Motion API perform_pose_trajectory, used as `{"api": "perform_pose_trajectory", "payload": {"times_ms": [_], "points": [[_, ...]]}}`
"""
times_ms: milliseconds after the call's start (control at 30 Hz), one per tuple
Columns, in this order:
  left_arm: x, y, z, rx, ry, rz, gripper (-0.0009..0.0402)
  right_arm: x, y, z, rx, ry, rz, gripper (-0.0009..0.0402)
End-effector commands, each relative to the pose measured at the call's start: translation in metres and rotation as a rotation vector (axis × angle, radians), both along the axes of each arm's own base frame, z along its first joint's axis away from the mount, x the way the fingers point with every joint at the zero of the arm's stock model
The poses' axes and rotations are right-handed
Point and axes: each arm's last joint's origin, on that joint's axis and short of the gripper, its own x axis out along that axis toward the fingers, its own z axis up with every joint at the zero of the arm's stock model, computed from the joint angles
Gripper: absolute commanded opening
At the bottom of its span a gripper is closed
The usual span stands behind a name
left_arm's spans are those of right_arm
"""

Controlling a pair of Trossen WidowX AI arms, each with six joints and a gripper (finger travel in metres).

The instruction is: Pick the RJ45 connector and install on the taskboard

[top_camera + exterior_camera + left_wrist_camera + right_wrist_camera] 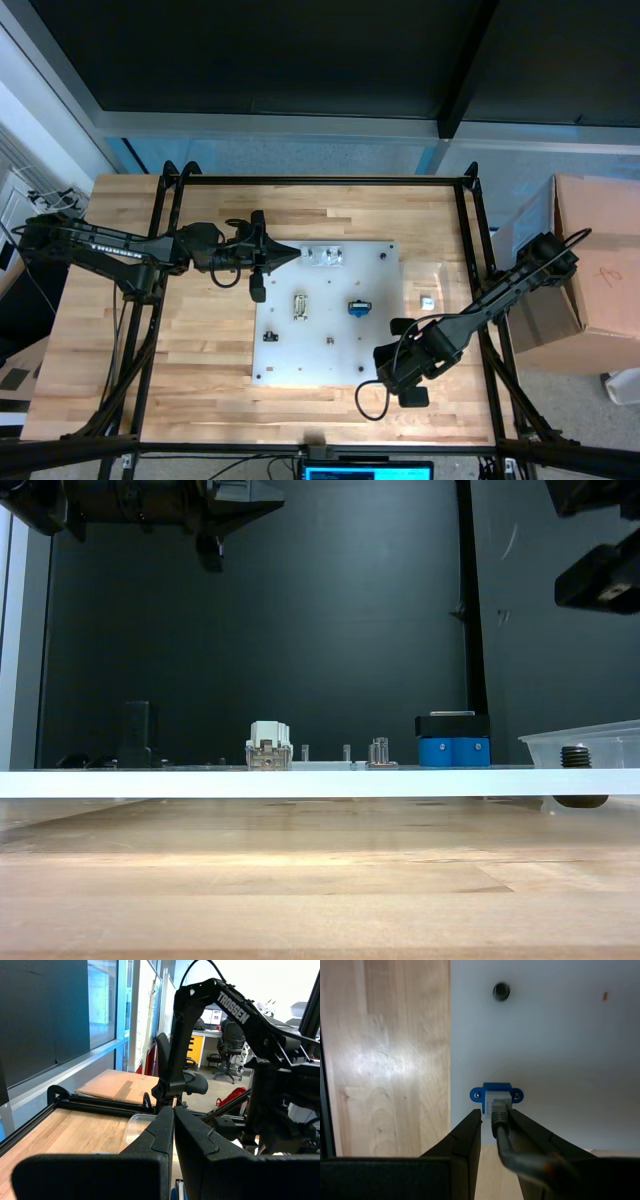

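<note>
Wooden table (110, 340) carries two things — white taskboard (310, 355), clear tray (445, 275) beside it.

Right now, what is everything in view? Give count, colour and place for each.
RJ45 connector: one, grey, on dark cable, held in right gripper, clear of the socket.
socket: one, blue, on task board.
task board: one, white, centre of table.
connector housing: one, white-grey, mid-board.
tray: one, clear, right of task board.
cardboard box: one, brown, past table's right edge.
table: one, light wood.
left gripper: black, shut, above task board's far-left corner.
right gripper: black, above task board's near-right corner.
</note>
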Motion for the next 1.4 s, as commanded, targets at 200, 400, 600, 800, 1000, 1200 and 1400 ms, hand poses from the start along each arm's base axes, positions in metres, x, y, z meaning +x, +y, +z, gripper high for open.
{"api": "perform_pose_trajectory", "payload": {"times_ms": [200, 400, 600, 800, 1000, 1200, 1400], "points": [[0.0, 0.0, 0.0, 0.0, -0.001, 0.0, 0.0, -0.005, -0.004, 0.026, 0.015, -0.039, -0.001, 0.0119], [0.0, 0.0, 0.0, 0.0, 0.0, 0.0, 0.0, -0.017, -0.011, 0.045, 0.04, -0.076, -0.016, 0.0157], [0.0, 0.0, 0.0, 0.0, 0.0, 0.0, 0.0, -0.025, -0.017, 0.061, 0.06, -0.136, -0.022, 0.0169], [0.0, 0.0, 0.0, 0.0, 0.0, 0.0, 0.0, -0.026, -0.017, 0.063, 0.058, -0.145, -0.019, 0.0169], [0.0, 0.0, 0.0, 0.0, 0.0, 0.0, 0.0, -0.028, -0.029, 0.076, 0.011, -0.242, -0.019, 0.0156], [0.0, 0.0, 0.0, 0.0, 0.0, 0.0, 0.0, -0.029, -0.064, 0.099, -0.003, -0.432, -0.081, 0.0095], [0.0, 0.0, 0.0, 0.0, 0.0, 0.0, 0.0, -0.025, -0.11, 0.114, 0.017, -0.702, -0.143, 0.0008]]}}
